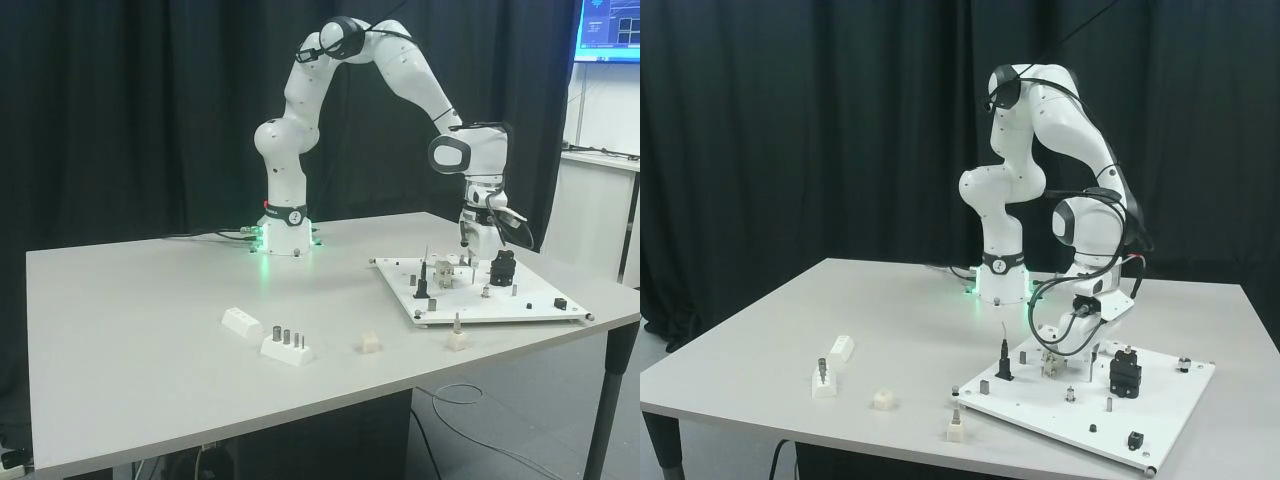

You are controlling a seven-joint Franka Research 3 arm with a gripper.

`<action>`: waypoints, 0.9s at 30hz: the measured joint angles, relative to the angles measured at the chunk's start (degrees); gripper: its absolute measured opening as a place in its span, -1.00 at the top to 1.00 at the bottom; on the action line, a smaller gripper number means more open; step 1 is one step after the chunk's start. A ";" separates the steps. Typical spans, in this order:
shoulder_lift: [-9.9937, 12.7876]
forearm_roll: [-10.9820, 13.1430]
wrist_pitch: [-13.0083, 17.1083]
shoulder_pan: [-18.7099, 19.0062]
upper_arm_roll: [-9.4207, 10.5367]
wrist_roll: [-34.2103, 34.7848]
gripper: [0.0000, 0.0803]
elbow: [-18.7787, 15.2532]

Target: Insert square peg 1.

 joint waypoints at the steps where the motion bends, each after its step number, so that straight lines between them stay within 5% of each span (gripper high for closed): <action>1: 0.00 0.00 0.00 0.00 0.00 0.00 0.93 0.00; 27: -0.15 0.00 -0.86 0.00 0.03 0.00 0.93 0.00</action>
